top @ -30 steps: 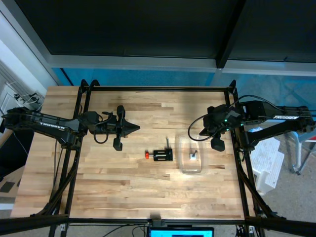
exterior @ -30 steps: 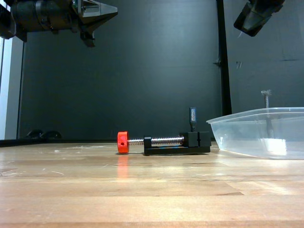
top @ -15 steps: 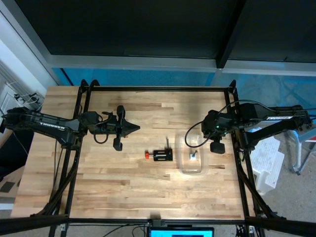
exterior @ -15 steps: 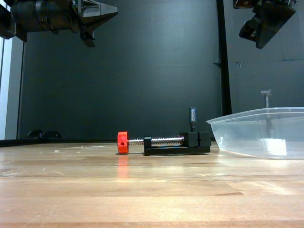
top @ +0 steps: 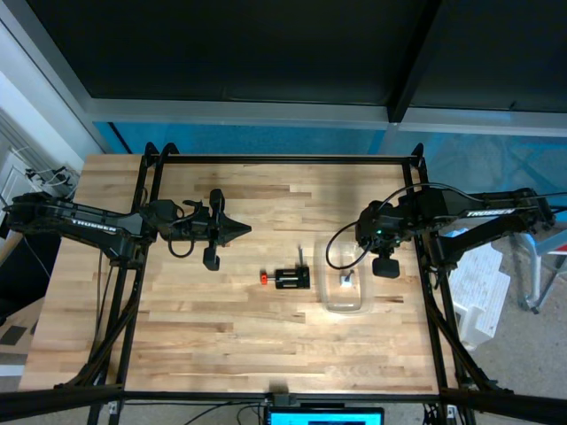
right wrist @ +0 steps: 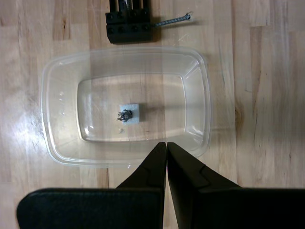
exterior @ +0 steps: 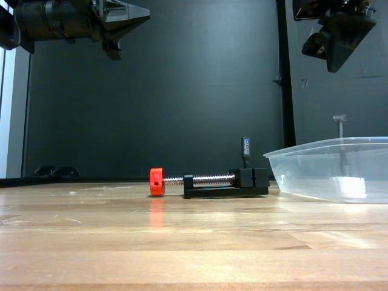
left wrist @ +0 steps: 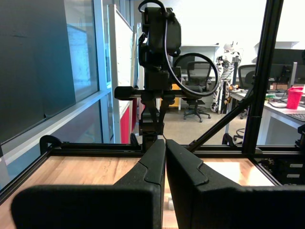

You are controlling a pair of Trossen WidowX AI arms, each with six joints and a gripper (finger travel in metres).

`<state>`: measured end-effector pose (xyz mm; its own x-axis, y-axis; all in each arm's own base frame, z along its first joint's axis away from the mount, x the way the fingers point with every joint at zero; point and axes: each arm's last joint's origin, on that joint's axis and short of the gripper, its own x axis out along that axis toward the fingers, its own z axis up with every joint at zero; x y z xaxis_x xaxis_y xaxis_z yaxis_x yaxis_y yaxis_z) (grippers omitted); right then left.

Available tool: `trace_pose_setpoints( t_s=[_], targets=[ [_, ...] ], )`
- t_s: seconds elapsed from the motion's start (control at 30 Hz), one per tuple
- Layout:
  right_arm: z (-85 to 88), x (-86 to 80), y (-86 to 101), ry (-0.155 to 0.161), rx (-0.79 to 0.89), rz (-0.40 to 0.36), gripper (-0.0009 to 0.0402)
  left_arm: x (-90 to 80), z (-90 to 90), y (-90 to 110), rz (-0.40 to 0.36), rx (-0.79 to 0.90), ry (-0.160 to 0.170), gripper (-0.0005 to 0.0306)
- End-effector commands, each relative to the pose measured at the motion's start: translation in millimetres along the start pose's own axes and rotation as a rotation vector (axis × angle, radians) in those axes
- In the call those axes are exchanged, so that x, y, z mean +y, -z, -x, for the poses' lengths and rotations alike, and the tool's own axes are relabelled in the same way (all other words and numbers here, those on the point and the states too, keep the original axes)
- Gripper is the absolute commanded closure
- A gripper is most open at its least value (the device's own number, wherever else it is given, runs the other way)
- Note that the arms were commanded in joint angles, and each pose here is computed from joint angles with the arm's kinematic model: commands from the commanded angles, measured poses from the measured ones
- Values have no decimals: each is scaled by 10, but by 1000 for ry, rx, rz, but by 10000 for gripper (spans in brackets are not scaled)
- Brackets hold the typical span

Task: Pick the usb-c connector and install on the hub

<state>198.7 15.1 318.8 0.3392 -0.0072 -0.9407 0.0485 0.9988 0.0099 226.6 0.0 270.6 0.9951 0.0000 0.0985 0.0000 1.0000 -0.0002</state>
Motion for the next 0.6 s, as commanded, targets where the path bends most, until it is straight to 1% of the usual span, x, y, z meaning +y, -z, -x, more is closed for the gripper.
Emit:
trace_pose_setpoints(
  t_s=[0.03,0.27,0.33,0.47,0.5,0.53,0.6],
  targets=[
    [-49,7,-25,3,22,5,376,1,0,-2,0,-1,0,300],
    [-187,27,-93,10,77,22,335,1,0,-2,0,-1,0,300],
    [-208,30,-102,11,86,35,324,0,0,-2,0,-1,0,300],
    [-239,32,-115,14,100,39,303,1,0,-2,0,-1,0,300],
    [-239,32,-115,19,99,42,298,1,0,-2,0,-1,0,300],
    [-240,29,-115,31,98,45,292,0,0,-2,0,-1,0,300],
    [-254,30,-107,37,103,50,279,1,0,-2,0,-1,0,300]
  ],
)
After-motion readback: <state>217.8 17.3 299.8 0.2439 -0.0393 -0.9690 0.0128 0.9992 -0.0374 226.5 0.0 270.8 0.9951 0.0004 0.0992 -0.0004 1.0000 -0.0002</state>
